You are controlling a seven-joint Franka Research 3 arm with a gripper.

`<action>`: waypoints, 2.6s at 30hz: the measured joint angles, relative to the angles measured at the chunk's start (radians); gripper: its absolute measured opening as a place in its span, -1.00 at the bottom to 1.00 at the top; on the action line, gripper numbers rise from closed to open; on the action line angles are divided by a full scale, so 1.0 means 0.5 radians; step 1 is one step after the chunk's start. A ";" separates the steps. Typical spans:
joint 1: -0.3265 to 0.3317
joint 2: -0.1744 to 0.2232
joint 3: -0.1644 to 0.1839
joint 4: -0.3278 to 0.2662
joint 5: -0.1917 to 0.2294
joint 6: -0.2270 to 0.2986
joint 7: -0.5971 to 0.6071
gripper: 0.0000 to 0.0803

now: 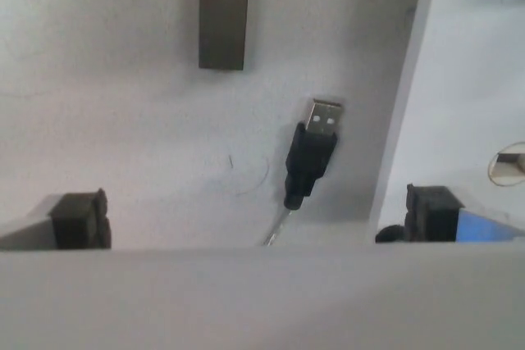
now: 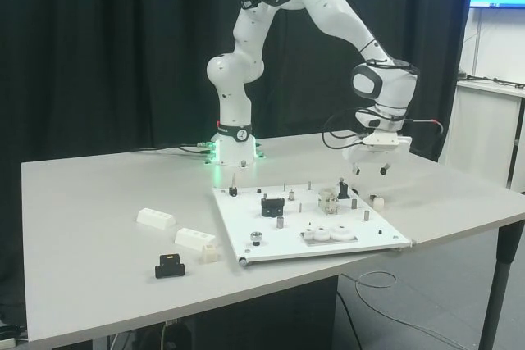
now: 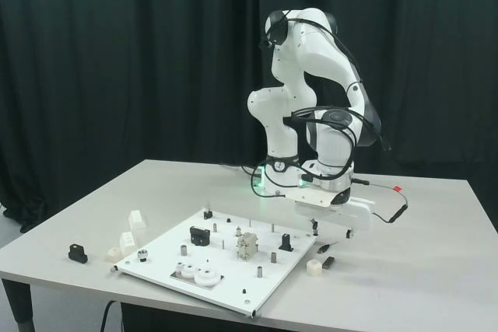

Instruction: Remove square peg 3.

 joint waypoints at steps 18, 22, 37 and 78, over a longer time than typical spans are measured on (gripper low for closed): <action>0.000 -0.008 -0.039 0.009 -0.126 0.073 -0.030 0.99; -0.001 -0.008 -0.083 0.009 -0.145 0.123 -0.025 0.99; -0.129 -0.008 -0.180 0.016 -0.170 0.284 -0.172 0.99; -0.290 0.180 -0.161 0.016 -0.060 0.637 -0.503 0.99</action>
